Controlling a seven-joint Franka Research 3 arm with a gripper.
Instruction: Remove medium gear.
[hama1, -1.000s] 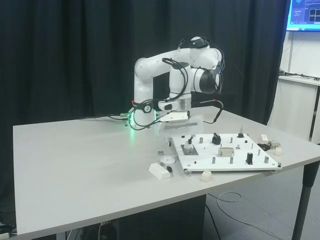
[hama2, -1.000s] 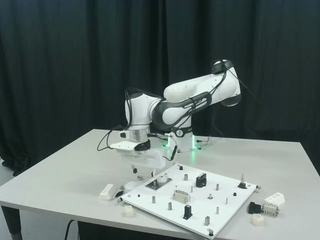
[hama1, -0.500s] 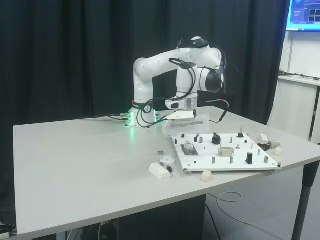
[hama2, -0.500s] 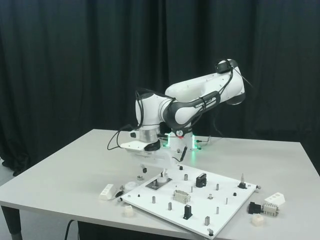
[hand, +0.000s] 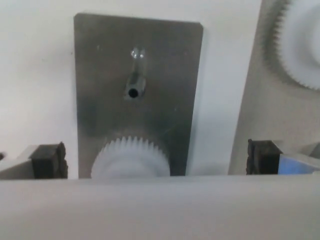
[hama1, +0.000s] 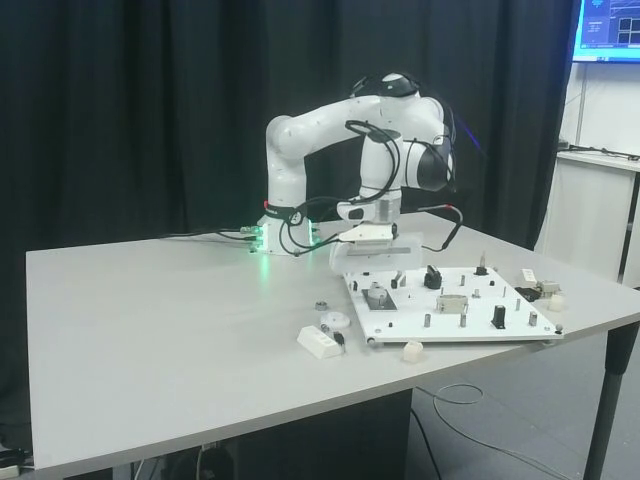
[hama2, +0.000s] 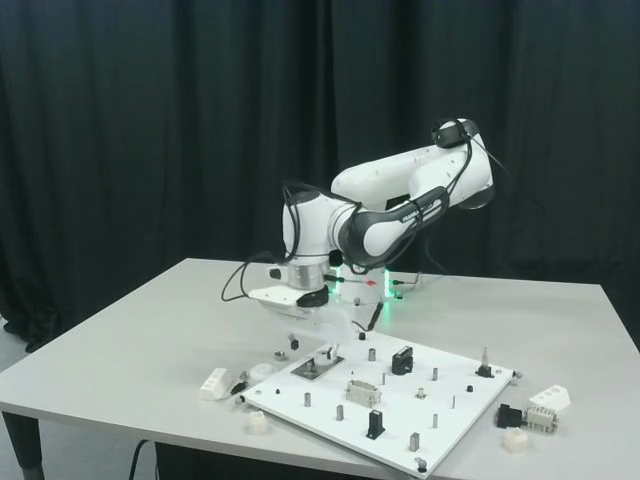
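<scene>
A: The jaws (hand: 155, 157) are hanging released over the medium gear (hand: 131, 159), one black pad (hand: 48, 160) each side, nothing gripped. Prob. lining up to straddle it.

B: And the gear's sitting where?

A: On the grey metal plate (hand: 150, 75), at the white board's (hama2: 450, 415) near corner on the desk (hama1: 150, 320). White, toothed rim, looks like plastic. There's a bare steel peg (hand: 134, 89) standing beside it; a bigger gear (hand: 302, 45) is lying off the board.

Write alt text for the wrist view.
A small white toothed plastic gear sits on a grey rectangular metal plate, between the gripper's open black-tipped jaws. A bare metal peg stands beyond it; a larger white gear lies off the plate.
</scene>
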